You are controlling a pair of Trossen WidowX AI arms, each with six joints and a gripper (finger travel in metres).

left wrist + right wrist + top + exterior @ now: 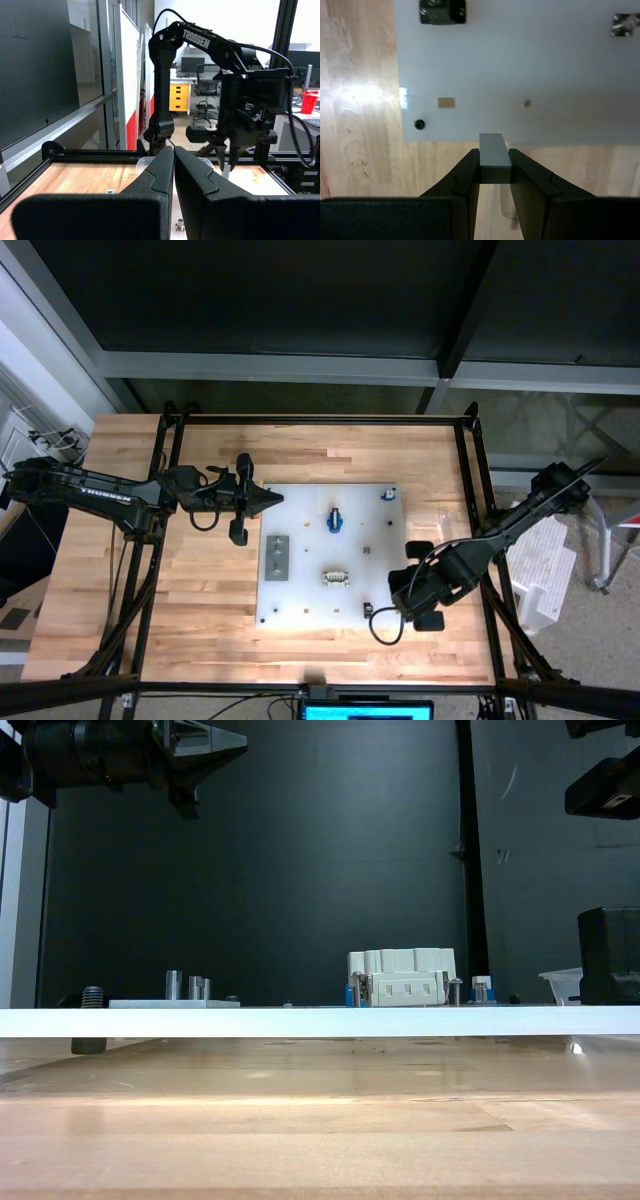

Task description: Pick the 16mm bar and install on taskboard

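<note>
The bar sat clamped between the fingers of the right gripper. One grey face and an end showed, while the rest of its length was hidden between the pads. It stuck out a little past the fingertips, square to them and not tilted. In the right wrist view it lay over the edge of the board, where the white sheet met the table, clear of any seat. How high it hung above the board could not be told. From the high view the bar was hidden under the right gripper, which stood at the board's near right corner. In the low view that gripper was cut off at the frame's edge and hard to make out. The left gripper hung well apart from the bar, at the board's far left corner, high above the table in the low view. Its fingers were pressed together with nothing between them. On the board stood a connector and a grey plate
</note>
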